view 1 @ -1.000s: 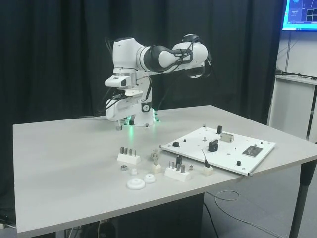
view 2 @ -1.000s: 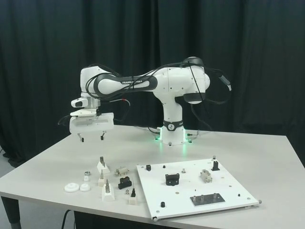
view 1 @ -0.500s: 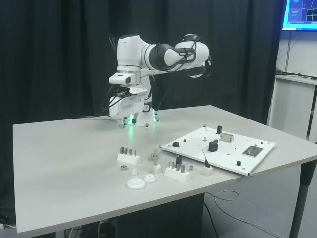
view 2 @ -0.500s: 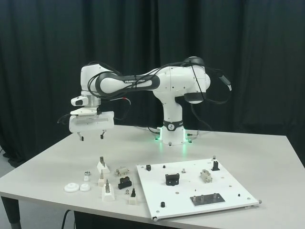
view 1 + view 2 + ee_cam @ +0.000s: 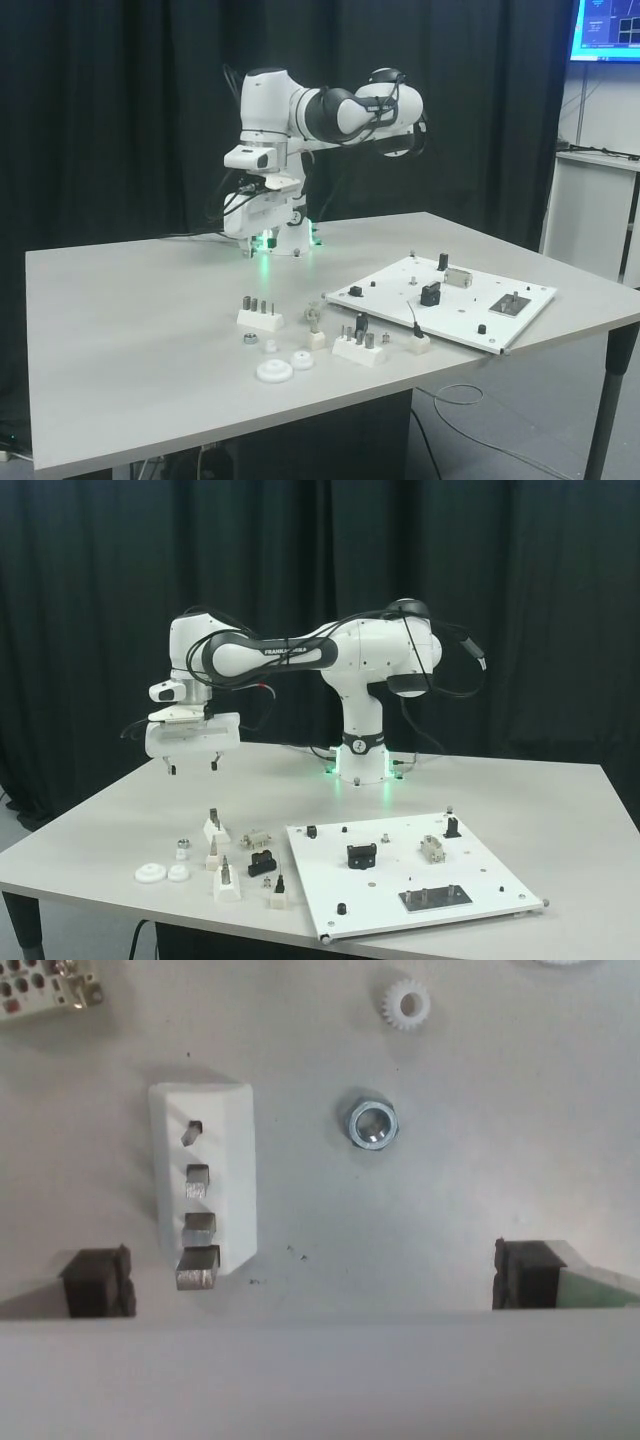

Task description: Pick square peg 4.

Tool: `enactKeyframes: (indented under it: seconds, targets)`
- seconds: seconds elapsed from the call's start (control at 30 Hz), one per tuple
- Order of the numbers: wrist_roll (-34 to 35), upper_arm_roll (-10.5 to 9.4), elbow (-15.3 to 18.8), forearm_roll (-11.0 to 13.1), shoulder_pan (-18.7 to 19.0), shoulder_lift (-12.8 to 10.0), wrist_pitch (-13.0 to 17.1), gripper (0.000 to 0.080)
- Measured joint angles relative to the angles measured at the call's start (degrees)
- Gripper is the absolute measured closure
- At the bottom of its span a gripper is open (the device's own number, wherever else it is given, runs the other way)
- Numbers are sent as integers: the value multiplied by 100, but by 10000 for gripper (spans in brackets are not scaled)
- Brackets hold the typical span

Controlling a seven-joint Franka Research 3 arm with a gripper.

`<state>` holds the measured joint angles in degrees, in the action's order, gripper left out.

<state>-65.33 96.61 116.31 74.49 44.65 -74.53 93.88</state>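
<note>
Progress is nil: white robot arm's end effector (image 5: 310, 1278) hangs wide open, empty, high above the white peg holder block (image 5: 203, 1189); descent and grasp remain.

Wrist view: four pegs (image 5: 198, 1222), one nut (image 5: 373, 1124), seemingly two gears (image 5: 406, 1004).

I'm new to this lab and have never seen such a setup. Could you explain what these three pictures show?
A white robot arm is bolted to a grey table. Two pictures come from room cameras; the third looks down from the arm's wrist. At the arm's end is the gripper, open, holding nothing and hanging high above the table. Below it the wrist view shows a white holder with square pegs standing in it, a metal nut and a small white gear. Farther along lies a white board with fittings.
</note>
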Motion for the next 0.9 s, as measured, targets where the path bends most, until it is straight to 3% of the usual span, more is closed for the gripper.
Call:
enactKeyframes:
  seconds: [0.9]
  targets:
    - [61, 45, -151, -602, 92, 0, 66, 3]
